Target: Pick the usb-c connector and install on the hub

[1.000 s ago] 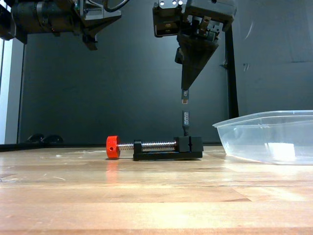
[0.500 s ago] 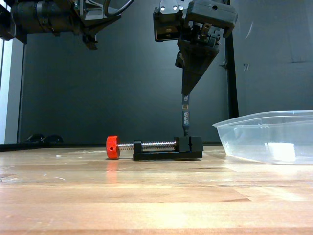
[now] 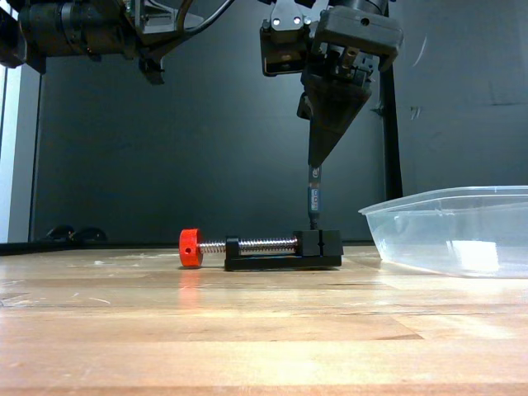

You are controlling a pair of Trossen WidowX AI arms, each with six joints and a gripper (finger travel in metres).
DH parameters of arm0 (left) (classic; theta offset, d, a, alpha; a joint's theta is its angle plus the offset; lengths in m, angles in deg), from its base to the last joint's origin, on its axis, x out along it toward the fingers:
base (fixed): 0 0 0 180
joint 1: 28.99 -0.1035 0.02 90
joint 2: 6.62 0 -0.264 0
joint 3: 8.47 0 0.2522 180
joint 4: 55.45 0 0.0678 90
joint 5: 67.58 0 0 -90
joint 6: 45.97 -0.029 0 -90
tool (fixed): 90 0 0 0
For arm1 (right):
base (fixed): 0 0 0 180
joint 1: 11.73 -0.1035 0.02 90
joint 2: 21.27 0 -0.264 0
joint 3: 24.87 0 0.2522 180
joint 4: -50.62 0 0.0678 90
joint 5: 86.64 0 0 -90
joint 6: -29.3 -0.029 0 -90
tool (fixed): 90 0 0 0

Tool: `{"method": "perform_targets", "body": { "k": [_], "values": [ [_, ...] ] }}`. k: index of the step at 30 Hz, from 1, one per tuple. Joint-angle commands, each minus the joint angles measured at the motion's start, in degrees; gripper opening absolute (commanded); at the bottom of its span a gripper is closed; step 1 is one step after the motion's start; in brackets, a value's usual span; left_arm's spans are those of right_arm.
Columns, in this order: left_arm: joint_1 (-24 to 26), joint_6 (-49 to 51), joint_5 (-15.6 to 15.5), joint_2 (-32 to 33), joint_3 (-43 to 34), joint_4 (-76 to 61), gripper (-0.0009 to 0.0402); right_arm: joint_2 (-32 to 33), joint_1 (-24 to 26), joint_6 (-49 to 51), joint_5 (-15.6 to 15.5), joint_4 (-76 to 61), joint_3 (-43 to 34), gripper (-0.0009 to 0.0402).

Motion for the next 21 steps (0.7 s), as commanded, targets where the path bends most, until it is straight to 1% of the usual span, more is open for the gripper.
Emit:
{"method": "perform_targets", "body": {
  "k": [1, 12, 21],
  "values": [
    [0.0, 0.0, 0.0, 0.0, 0.0, 0.0, 0.0000, 0.0, 0.0, 0.0, 0.0, 0.1, 0.1, 0.0000],
    [0.0, 0.0, 0.0, 0.0, 0.0, 0.0, 0.0000, 0.0, 0.0, 0.0, 0.0, 1.2, 0.6, 0.0000],
    [0.0, 0.0, 0.0, 0.0, 0.0, 0.0, 0.0000, 0.0, 0.1, 0.0, 0.0, 6.2, 5.7, 0.0000]
  ]
}}
